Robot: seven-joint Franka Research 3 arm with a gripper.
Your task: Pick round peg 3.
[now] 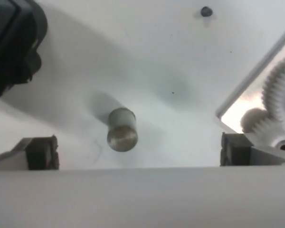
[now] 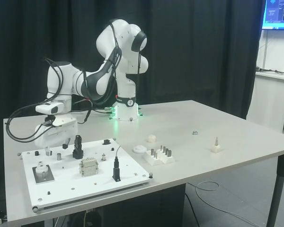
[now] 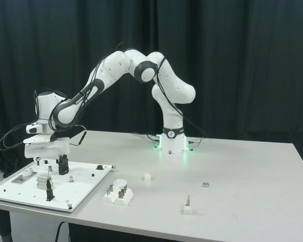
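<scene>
You'll find no readable writing on the board [image 2: 132, 172] or the parts. The peg [image 1: 121, 129] stands upright on the white board, between the gripper's [image 1: 137, 151] wide-open fingers [image 1: 42, 153], touching neither. A white gear [image 1: 280, 102] sits close beside one finger; the black connector [image 1: 12, 45] is farther off.

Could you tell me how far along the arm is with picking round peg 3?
Done: the gripper is over the white board, and its open fingers flank the upright round peg in the wrist view. In hand: nothing; the peg stands untouched on the board. Left: descend, close on the peg and lift it.
</scene>
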